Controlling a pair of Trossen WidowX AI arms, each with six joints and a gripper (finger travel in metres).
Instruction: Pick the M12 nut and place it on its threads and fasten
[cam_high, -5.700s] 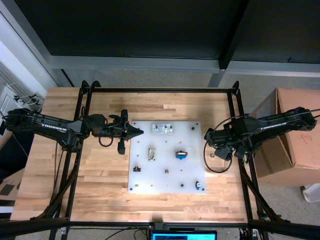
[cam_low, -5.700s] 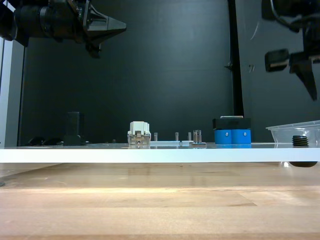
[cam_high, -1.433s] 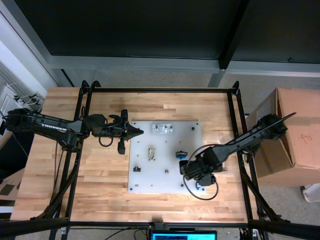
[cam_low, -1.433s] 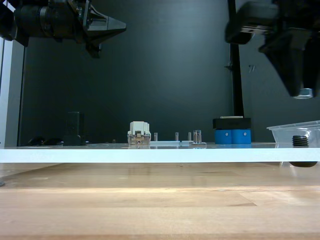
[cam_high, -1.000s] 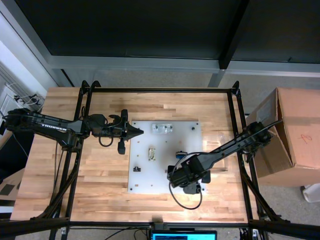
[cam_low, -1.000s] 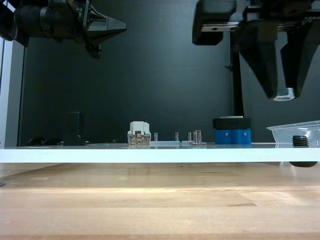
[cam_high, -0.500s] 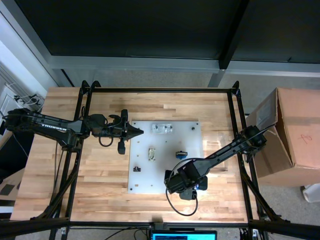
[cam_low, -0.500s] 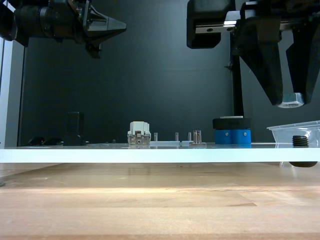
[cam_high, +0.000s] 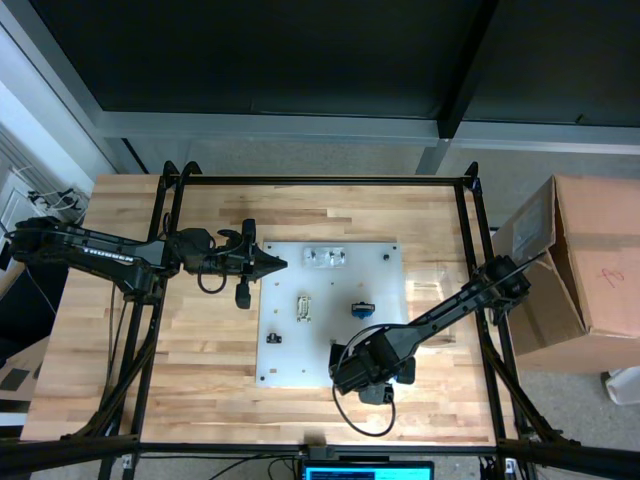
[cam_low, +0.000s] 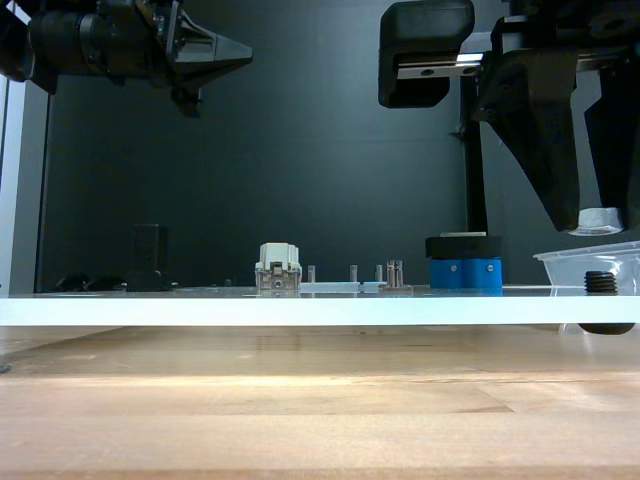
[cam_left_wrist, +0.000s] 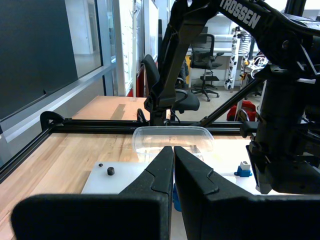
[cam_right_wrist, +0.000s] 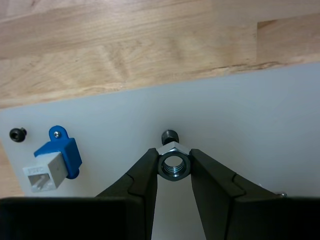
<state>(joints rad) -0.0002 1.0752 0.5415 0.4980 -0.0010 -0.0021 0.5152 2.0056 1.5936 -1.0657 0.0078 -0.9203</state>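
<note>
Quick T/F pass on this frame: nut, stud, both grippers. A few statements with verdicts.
1. The right gripper is shut on the M12 nut. True.
2. The nut sits on its stud. False: the stud is bare with its ribs showing, and the nut is held in the air above it, clear of it.
3. The left gripper grips a connector. False: the left gripper is shut on nothing, raised over the far left edge of the board.
4. A blue block stands on the board. True.
</note>
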